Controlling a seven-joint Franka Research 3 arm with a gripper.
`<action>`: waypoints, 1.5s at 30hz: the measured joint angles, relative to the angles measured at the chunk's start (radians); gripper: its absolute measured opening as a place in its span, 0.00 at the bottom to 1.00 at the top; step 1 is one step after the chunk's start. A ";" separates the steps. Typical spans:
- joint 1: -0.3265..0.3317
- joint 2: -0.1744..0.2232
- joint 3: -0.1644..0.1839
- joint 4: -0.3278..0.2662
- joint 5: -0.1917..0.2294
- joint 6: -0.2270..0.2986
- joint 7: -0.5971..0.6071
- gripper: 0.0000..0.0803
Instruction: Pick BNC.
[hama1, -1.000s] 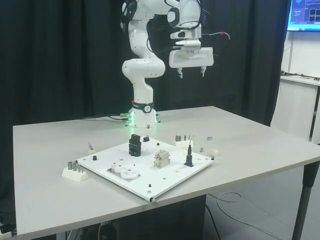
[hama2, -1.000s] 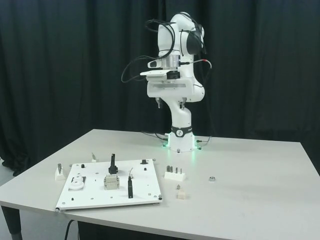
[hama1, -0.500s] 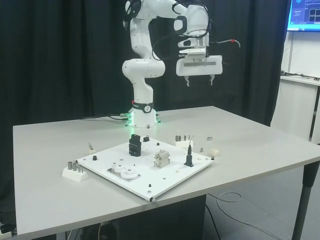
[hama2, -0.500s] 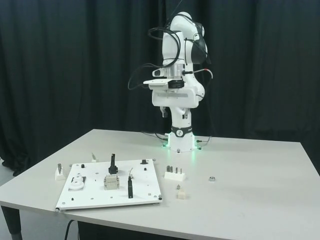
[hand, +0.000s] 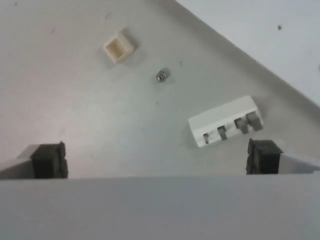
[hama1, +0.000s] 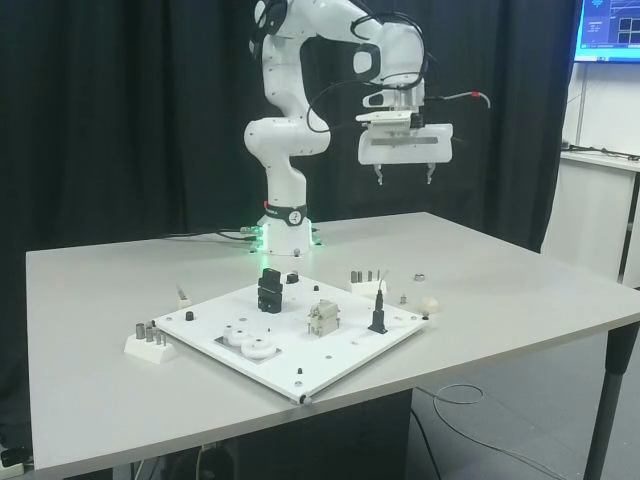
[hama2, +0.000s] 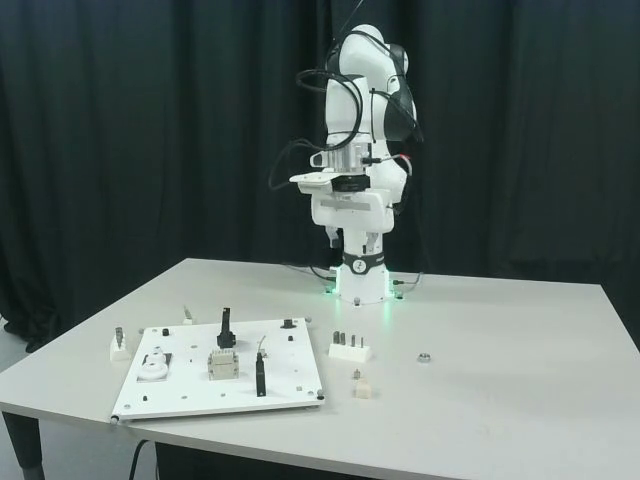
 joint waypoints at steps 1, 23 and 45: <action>0.000 0.005 0.001 0.001 0.000 0.000 0.026 1.00; 0.000 0.163 0.037 0.026 -0.001 0.056 0.345 1.00; 0.000 0.346 0.040 0.022 -0.001 0.186 0.424 1.00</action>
